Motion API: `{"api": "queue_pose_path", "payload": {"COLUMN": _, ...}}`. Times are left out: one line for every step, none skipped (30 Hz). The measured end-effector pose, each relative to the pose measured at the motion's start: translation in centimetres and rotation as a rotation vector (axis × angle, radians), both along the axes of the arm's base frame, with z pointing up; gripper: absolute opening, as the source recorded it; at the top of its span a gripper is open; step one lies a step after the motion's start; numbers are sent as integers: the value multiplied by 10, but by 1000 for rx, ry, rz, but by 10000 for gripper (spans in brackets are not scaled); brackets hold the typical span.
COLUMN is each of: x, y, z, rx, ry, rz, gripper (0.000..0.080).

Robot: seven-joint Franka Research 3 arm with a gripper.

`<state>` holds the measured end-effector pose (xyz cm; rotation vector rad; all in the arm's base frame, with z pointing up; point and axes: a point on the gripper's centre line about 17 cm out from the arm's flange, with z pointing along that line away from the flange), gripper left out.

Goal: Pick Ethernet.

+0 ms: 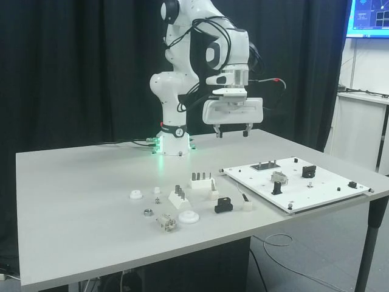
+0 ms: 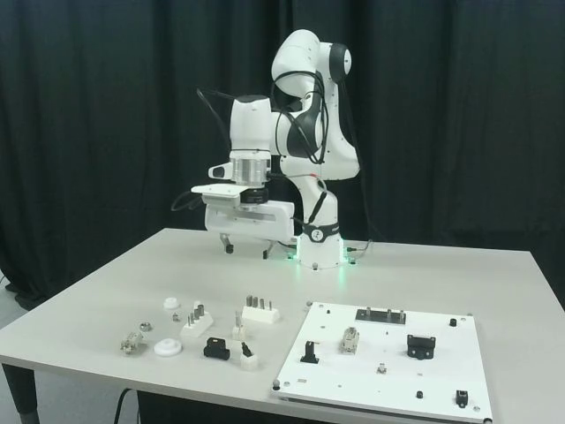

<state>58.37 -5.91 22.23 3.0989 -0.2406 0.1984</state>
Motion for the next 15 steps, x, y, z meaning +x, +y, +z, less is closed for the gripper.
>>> {"api": "queue_pose_path", "payload": {"x": 0, "y": -1, "z": 0, "rx": 0, "ry": -1, "rz": 0, "gripper": 800}}
{"api": "queue_pose_path", "payload": {"x": 1, "y": -2, "z": 1, "rx": -1, "ry": -2, "rz": 0, "gripper": 800}}
{"api": "queue_pose_path", "payload": {"x": 1, "y": -3, "z": 1, "rx": -1, "ry": -3, "rz": -1, "gripper": 800}}
{"api": "queue_pose_path", "payload": {"x": 1, "y": -4, "z": 1, "rx": -1, "ry": -4, "rz": -3, "gripper": 800}}
{"api": "queue_pose_path", "payload": {"x": 1, "y": -5, "z": 2, "rx": -1, "ry": -6, "rz": -5, "gripper": 800}}
{"api": "queue_pose_path", "payload": {"x": 2, "y": -6, "z": 2, "rx": -1, "ry": -7, "rz": -7, "gripper": 800}}
{"api": "queue_pose_path", "payload": {"x": 2, "y": -7, "z": 3, "rx": -1, "ry": -8, "rz": -9, "gripper": 800}}
{"api": "queue_pose_path", "payload": {"x": 2, "y": -8, "z": 3, "rx": -1, "ry": -9, "rz": -11, "gripper": 800}}
{"api": "queue_pose_path", "payload": {"x": 2, "y": -9, "z": 3, "rx": -1, "ry": -10, "rz": -12, "gripper": 800}}
{"api": "queue_pose_path", "payload": {"x": 3, "y": -11, "z": 3, "rx": -1, "ry": -11, "rz": -14, "gripper": 800}}
{"api": "queue_pose_path", "payload": {"x": 3, "y": -11, "z": 4, "rx": -1, "ry": -12, "rz": -16, "gripper": 800}}
{"api": "queue_pose_path", "payload": {"x": 3, "y": -12, "z": 4, "rx": -1, "ry": -13, "rz": -18, "gripper": 800}}
{"api": "queue_pose_path", "payload": {"x": 3, "y": -13, "z": 4, "rx": -1, "ry": -14, "rz": -19, "gripper": 800}}
{"api": "queue_pose_path", "payload": {"x": 3, "y": -14, "z": 4, "rx": -1, "ry": -15, "rz": -21, "gripper": 800}}
{"api": "queue_pose_path", "payload": {"x": 3, "y": -15, "z": 4, "rx": -1, "ry": -16, "rz": -22, "gripper": 800}}
